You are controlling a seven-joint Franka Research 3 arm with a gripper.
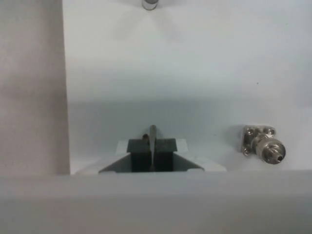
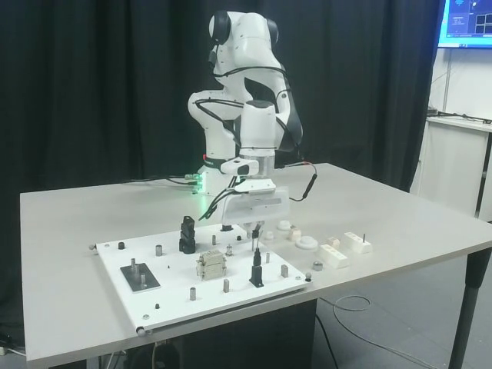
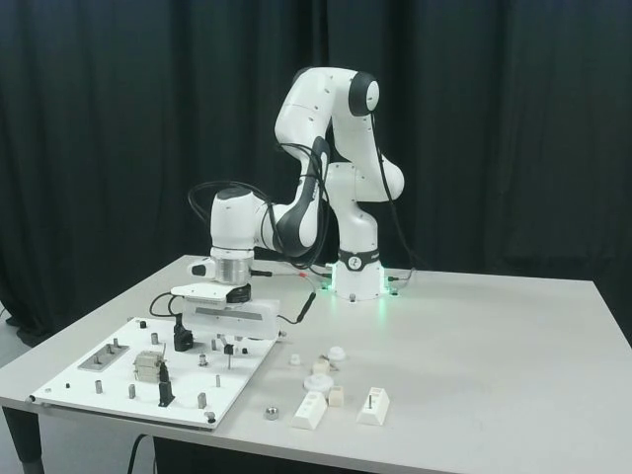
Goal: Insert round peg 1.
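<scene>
Gripping a thin round peg (image 1: 153,132) upright, the closed jaws hang above the white board (image 1: 195,73).

The first room camera is standing off the front of the bench (image 2: 400,207), looking toward 12 o'clock at the arm (image 2: 246,100) and the black curtain. The second is sitting back at about 3 o'clock, taking in the whole bench from farther off. Both are sharing the white board (image 3: 59,380). The wrist camera is looking straight down, close over that board.
</scene>
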